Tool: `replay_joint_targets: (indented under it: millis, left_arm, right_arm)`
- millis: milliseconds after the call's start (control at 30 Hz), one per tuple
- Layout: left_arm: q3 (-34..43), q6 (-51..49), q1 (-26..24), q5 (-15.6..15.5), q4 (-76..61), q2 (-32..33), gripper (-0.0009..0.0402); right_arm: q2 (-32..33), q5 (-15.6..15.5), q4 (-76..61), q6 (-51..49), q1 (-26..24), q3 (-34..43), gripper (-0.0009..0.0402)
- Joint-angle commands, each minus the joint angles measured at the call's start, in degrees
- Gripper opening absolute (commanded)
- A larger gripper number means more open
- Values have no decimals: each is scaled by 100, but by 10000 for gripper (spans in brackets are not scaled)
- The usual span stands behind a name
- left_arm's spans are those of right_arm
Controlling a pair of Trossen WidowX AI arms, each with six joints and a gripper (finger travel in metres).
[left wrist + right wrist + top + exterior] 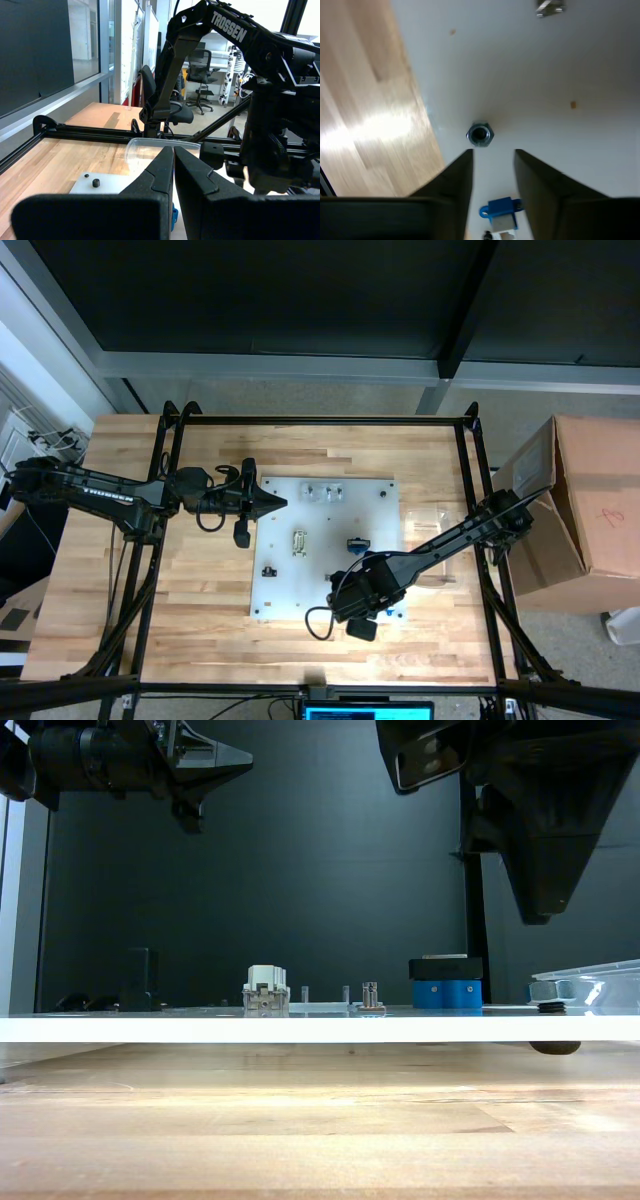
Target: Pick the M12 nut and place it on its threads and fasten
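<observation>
The small silver M12 nut (548,990) sits on its stud, on top of the black ribs (551,1008), at the board's near right edge. No gripper holds it. Looking straight down in the right wrist view, the nut (479,134) shows a dark bore, just ahead of my right gripper (492,154). That gripper's fingers (456,172) are apart and nothing is between them. My right gripper (540,908) hangs clear above the nut and hides it in the high view (372,602). My left gripper (268,503) hovers shut over the board's far left edge, holding nothing (173,167).
The white board (300,580) carries a blue block (446,992), a grey-white connector (265,993) and small silver posts (370,995). A clear tray (430,520) lies right of the board. A cardboard box (585,510) stands off the table's right side.
</observation>
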Motion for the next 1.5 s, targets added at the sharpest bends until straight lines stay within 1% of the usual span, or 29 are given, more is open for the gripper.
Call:
replay_joint_targets:
  millis: [33,133,233,500,633,667,1033,1100,1133,1200,1233,1267,1300,1367,1433,1500]
  left_arm:
    - [2,0,2,2,0,2,0]
    - [2,0,2,2,0,2,0]
    - [2,0,2,2,0,2,0]
    - [2,0,0,4,2,2,0]
    - [2,2,2,2,0,2,0]
    - [2,0,2,2,0,2,0]
    - [2,0,0,2,0,2,0]
    - [2,0,2,2,0,2,0]
    - [2,2,0,2,2,2,0]
    - [2,2,2,4,2,2,0]
    - [2,2,0,2,0,2,0]
    - [2,0,2,2,2,2,0]
    - [2,2,2,2,2,2,0]
    - [2,0,0,2,0,2,0]
    - [2,2,2,2,0,2,0]
    - [2,2,2,2,0,2,0]
  right_arm:
    - [20,7,-42,-638,-13,-15,-4]
    - [42,-120,-33,-1054,-11,-85,10]
    - [42,-136,37,-1086,-11,-186,-3]
    - [42,-31,494,-994,-7,-553,0]
    - [42,201,533,-872,7,-632,0]
    - [42,219,533,-868,13,-632,0]
    - [96,184,647,-850,50,-680,0]
    - [136,22,702,-855,55,-682,0]
    - [136,-184,743,-866,55,-682,0]
    - [133,-848,833,-1008,57,-682,0]
    - [118,-1126,822,-1093,57,-669,0]
    - [105,-1220,780,-1137,57,-660,0]
    - [90,-1165,732,-1156,59,-656,0]
    - [59,-951,667,-1154,61,-654,0]
    - [46,-669,588,-1075,61,-654,0]
    - [35,-297,485,-935,63,-654,0]
